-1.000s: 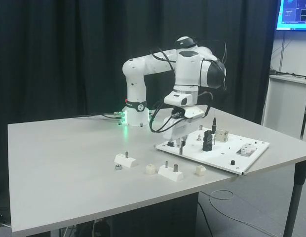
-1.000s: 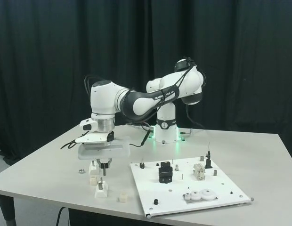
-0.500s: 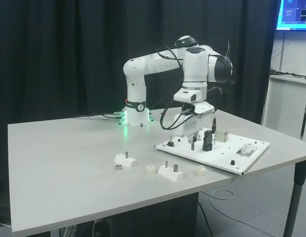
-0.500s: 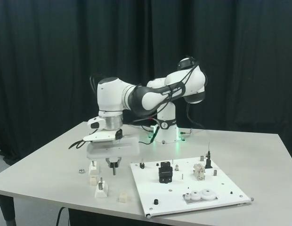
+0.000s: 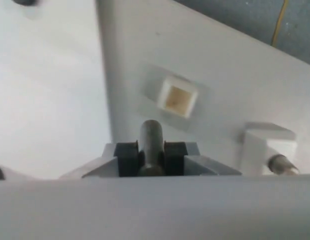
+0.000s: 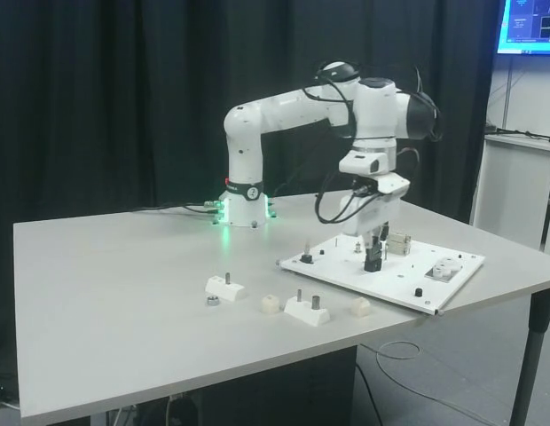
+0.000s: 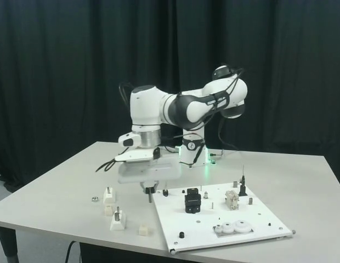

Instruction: Insert round peg 3.

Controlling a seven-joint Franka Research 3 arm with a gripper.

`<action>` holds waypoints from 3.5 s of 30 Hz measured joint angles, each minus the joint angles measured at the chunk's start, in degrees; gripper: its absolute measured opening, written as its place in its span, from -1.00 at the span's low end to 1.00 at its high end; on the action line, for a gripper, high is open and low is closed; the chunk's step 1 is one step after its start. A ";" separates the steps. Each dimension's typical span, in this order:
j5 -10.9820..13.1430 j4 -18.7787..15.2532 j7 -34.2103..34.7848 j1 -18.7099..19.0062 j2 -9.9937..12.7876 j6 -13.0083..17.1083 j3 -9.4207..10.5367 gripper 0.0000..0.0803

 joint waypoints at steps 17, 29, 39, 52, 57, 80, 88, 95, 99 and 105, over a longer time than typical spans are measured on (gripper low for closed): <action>-0.05 0.00 5.74 6.72 -0.42 -0.03 -0.16 -0.74; -0.85 0.01 11.98 12.33 -1.15 -0.23 -0.27 -0.74; -4.21 -0.04 16.77 17.21 -1.20 -0.61 -0.44 -0.74; -6.65 -0.49 22.33 22.26 -1.20 -1.74 0.64 -0.74; -7.09 -0.72 23.87 23.76 -1.19 -1.74 1.58 -0.74; -7.21 -4.43 29.99 30.98 -1.20 -0.81 3.53 -0.74; -7.21 -7.11 31.10 33.83 -1.20 1.56 3.93 -0.74; -7.20 -9.73 31.63 35.95 -1.20 4.03 4.59 -0.74; -7.05 -10.88 31.94 37.06 -1.21 5.06 5.05 -0.74; -6.57 -11.98 32.70 38.59 -1.22 6.14 5.66 -0.74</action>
